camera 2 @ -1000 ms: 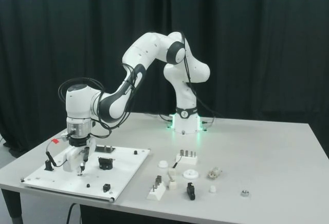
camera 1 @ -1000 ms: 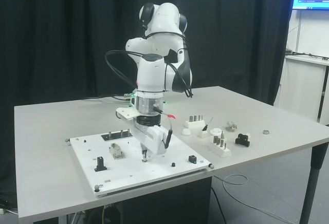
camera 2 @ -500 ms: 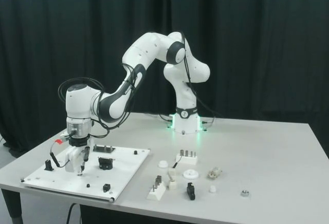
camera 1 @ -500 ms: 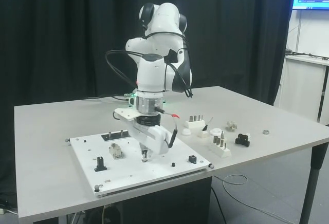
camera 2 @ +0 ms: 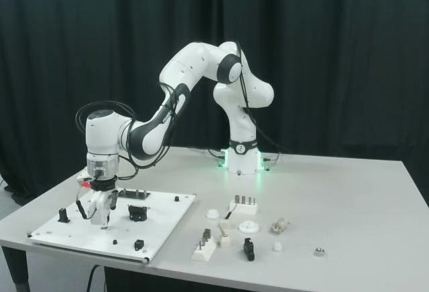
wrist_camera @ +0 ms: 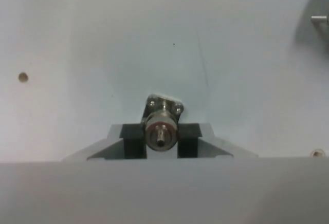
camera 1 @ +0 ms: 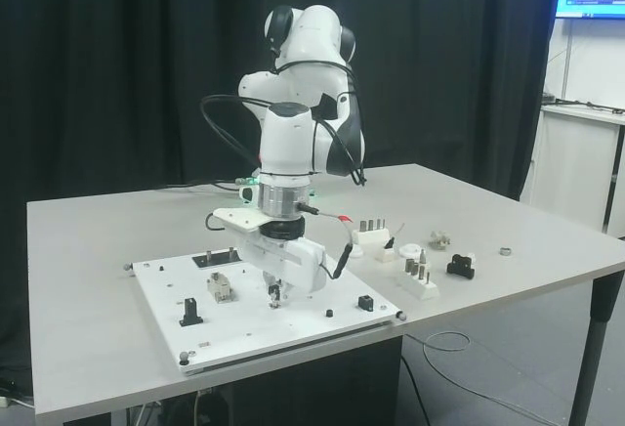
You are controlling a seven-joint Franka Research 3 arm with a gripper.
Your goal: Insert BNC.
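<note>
On the white board at the desk's near edge, the jaws point straight down, clamped on the metal plug, which sits on its small square socket. Above them the white arm bends from wrist to elbow, reaching back to its base with green light at the far side.

No readable text — no labels, brands, numbers, signs
</note>
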